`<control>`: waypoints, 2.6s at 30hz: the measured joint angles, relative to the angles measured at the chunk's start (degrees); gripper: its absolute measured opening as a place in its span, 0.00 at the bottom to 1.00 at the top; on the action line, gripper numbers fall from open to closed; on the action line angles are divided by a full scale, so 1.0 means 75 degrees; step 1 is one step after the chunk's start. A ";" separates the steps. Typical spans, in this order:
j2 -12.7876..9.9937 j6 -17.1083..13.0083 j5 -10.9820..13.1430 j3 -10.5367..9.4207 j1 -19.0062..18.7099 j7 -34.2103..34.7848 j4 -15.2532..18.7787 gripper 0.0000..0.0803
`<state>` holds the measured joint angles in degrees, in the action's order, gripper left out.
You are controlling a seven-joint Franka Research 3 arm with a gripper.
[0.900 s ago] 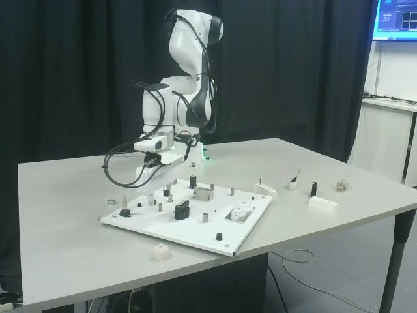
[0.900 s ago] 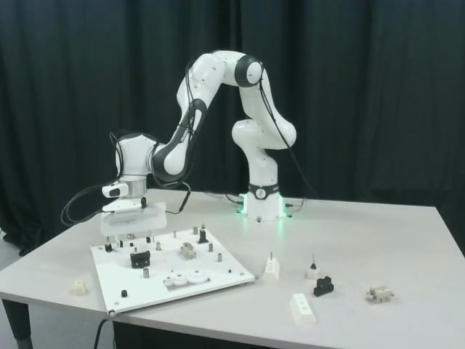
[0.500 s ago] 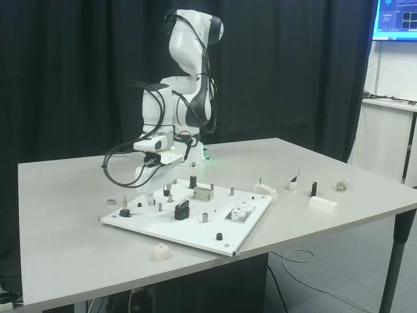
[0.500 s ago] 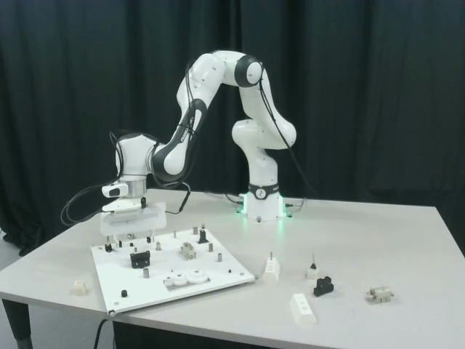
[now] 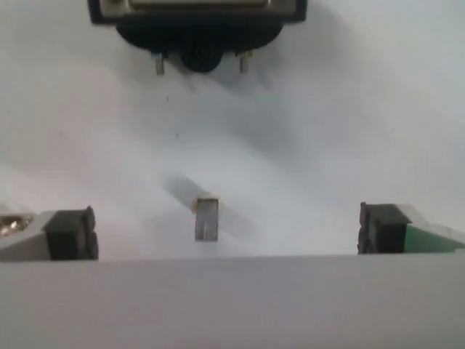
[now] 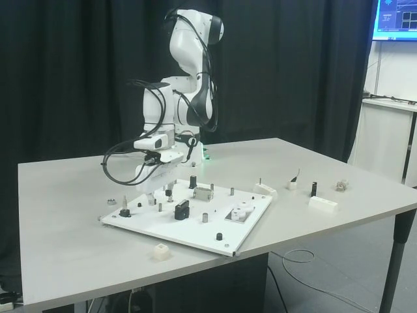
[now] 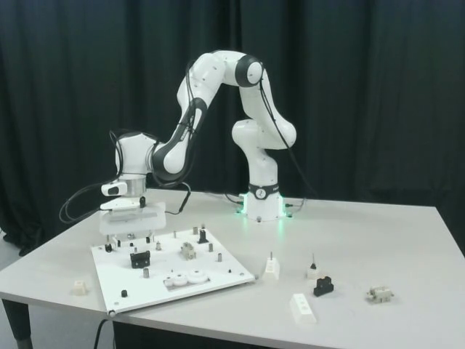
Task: Pick square peg 1.
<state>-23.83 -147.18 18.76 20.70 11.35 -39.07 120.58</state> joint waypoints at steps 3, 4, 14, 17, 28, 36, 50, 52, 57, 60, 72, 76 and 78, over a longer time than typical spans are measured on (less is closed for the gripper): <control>0.0036 0.0014 0.0012 -0.0015 -0.0042 0.0084 -0.0003 1.00; 0.0051 0.0025 0.0015 -0.0017 -0.0064 0.0119 -0.0003 1.00; 0.0310 0.0367 0.0019 -0.0019 -0.0399 0.0575 -0.0002 1.00; 0.0441 0.0540 0.0019 -0.0019 -0.0521 0.0769 0.0000 1.00; 0.1040 0.1406 0.0004 -0.0017 -0.1029 0.1595 0.0112 1.00; 0.1489 0.1836 -0.0081 -0.0017 -0.1560 0.2435 0.0439 1.00; 0.2212 0.1771 -0.0456 -0.0022 -0.2756 0.4375 0.1446 1.00; 0.2284 0.1713 -0.0529 -0.0024 -0.2944 0.4744 0.1578 1.00; 0.2431 0.1464 -0.0694 -0.0030 -0.3445 0.5775 0.1918 1.00; 0.2480 0.1298 -0.0804 -0.0033 -0.3718 0.6478 0.2090 1.00; 0.2493 0.0908 -0.1361 -0.0043 -0.4616 0.8829 0.2488 1.00; 0.2469 0.0879 -0.1382 -0.0050 -0.4848 0.9440 0.2570 1.00; 0.2447 0.0858 -0.1383 -0.0054 -0.4960 0.9705 0.2605 1.00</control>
<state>-5.47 -140.74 8.39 20.30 -25.85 33.72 140.12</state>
